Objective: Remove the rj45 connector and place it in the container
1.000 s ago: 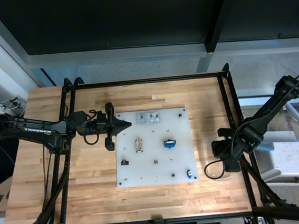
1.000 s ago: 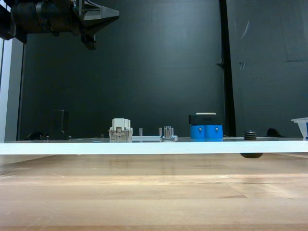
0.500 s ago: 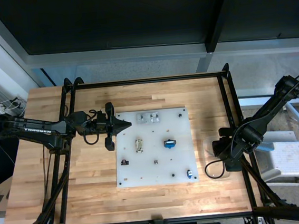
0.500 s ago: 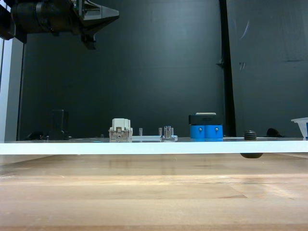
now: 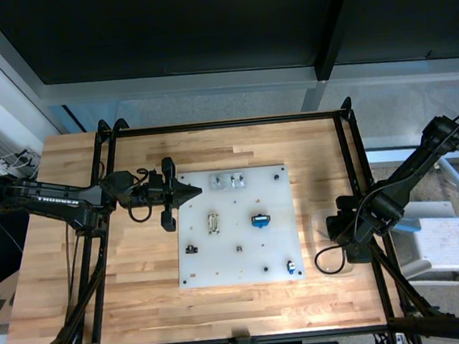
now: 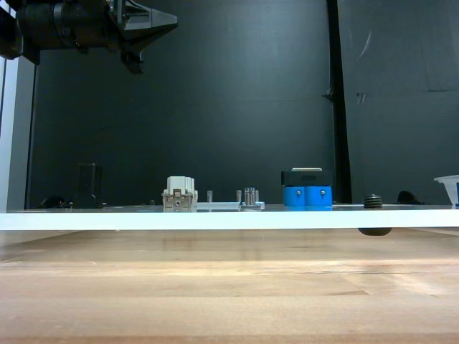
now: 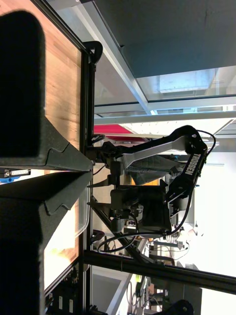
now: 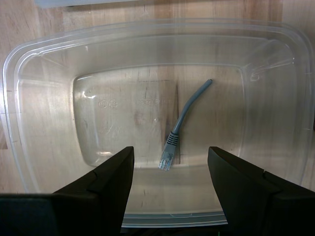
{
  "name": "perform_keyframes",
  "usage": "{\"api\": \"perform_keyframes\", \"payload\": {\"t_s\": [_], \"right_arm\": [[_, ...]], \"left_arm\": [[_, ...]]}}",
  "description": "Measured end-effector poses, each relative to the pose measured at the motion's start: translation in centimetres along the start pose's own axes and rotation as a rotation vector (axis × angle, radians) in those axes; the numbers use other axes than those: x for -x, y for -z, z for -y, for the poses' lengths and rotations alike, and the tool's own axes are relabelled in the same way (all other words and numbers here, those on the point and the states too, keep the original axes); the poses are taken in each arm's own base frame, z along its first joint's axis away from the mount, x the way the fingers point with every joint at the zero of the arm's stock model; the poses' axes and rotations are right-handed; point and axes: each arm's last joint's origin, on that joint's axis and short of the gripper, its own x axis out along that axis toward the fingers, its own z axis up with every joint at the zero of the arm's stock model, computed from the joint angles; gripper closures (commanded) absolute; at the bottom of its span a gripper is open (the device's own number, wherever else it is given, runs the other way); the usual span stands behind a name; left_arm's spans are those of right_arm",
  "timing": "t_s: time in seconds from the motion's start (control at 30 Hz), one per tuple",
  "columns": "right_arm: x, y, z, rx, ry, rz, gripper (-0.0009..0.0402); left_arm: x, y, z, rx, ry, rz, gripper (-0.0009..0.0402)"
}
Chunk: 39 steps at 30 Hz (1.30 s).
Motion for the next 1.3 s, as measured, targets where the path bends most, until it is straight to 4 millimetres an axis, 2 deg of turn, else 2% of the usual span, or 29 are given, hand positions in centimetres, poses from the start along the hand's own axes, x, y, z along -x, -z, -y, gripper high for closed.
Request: {"api": "perform_keyframes", "payload": {"t_s": [1.3], "right_arm": [[0.00,-0.05,-0.04,-0.002,-0.005,0.005,0.0187]], "left_arm": [[0.00,0.00,0.00,0.000,0.000,0.000,0.0392]]}}
